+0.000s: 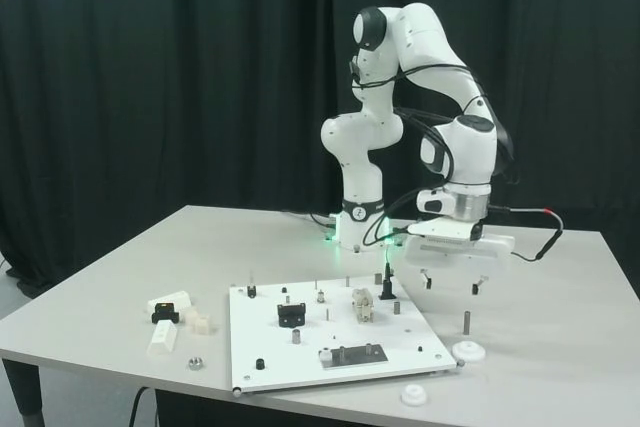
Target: Remove square peg 3.
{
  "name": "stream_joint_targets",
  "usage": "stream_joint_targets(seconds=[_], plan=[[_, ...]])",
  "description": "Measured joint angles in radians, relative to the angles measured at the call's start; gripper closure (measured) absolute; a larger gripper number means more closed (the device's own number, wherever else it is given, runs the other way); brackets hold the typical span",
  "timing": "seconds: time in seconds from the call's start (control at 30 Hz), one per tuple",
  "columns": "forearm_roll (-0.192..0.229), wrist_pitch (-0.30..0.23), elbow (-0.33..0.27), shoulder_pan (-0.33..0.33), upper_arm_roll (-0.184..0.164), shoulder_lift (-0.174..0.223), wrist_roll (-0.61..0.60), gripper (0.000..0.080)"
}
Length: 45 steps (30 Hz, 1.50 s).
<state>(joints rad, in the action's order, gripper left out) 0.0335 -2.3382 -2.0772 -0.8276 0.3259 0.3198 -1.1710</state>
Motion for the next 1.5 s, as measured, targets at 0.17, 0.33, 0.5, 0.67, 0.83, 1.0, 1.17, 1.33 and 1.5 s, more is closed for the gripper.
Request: stream_joint_targets(seconds=[0.17,0.33,0.5,0.67,0.83,1.0,1.17,1.33,1.5], plan=[[-0.003,0.039,0.010,0.013,0.000,-0.004,0.046,0.0003],[-0.003,0.080,0.017,0.034,0.001,-0.008,0.103,0.0003],[-0.003,0.114,0.017,0.062,0.002,-0.016,0.166,0.0003],[-0.003,0.141,0.017,0.096,0.002,-0.018,0.227,0.0003],[0.001,0.158,0.011,0.126,0.002,-0.018,0.286,0.0003],[0.009,0.169,-0.002,0.147,0.001,-0.018,0.334,0.0003],[0.026,0.167,-0.027,0.158,0.000,-0.018,0.372,0.0003],[0.035,0.155,-0.051,0.164,-0.004,-0.018,0.392,0.0003],[0.035,0.123,-0.079,0.167,-0.010,-0.018,0.405,0.0003]])
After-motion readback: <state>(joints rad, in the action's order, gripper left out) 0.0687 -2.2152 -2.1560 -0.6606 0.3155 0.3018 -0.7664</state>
